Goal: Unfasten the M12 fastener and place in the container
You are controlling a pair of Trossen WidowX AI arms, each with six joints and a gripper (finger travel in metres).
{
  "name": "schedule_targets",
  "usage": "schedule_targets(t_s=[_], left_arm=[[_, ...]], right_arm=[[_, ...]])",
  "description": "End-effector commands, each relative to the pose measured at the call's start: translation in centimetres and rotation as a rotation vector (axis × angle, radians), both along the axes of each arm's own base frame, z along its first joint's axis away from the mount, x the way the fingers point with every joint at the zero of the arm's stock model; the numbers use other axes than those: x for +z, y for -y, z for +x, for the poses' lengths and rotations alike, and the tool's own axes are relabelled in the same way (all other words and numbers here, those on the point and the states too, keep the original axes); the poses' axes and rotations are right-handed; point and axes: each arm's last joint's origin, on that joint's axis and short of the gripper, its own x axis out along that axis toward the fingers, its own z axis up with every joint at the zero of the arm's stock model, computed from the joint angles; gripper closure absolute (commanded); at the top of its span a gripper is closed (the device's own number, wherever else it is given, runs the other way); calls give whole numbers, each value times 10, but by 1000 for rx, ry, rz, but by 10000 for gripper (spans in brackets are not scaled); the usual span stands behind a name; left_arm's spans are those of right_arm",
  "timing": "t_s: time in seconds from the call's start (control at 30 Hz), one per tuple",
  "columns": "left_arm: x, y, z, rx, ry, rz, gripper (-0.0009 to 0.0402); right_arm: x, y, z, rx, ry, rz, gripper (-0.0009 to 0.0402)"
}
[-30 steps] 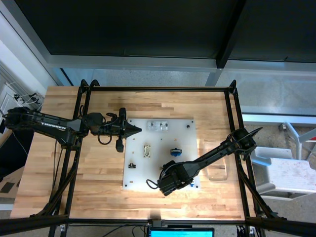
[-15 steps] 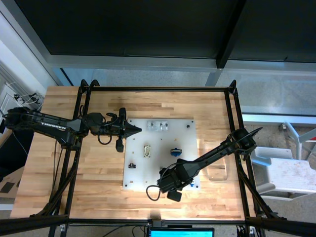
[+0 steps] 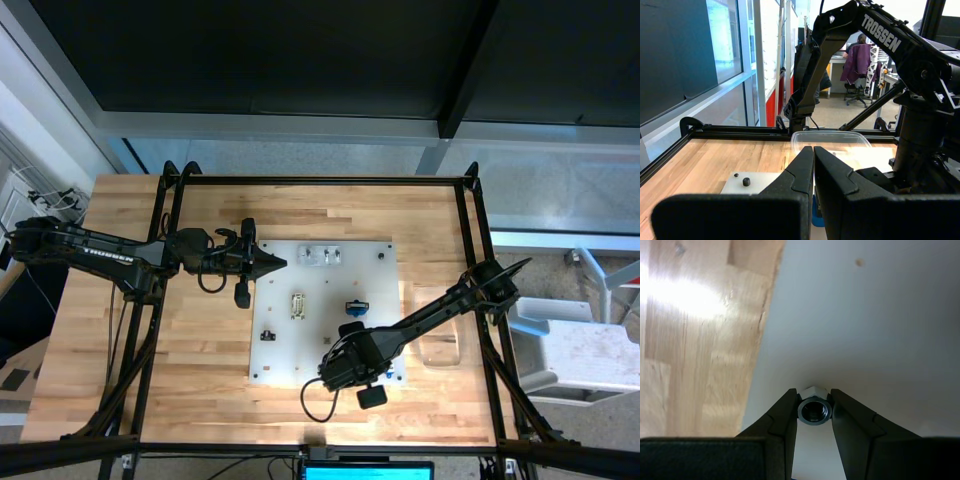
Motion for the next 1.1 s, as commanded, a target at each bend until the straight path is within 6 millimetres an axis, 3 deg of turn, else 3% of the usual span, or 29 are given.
schedule_targets(t_s=[0.03,0.33,0.6,0.93,1.1], left_arm=[[0,0,0,0,0,0,393],[0,0,0,0,0,0,393],[0,0,0,0,0,0,393],[0,0,0,0,0,0,393],[0,0,0,0,0,0,393]], right_arm=[[1,-1,1,104,19,-2,366],[1,-1,1,430,34,-32,366],[6,0,-1,570,39,-46,366],[20,2,-6,546,64,-39,366],[42,7,-11,357,109,-21,366]])
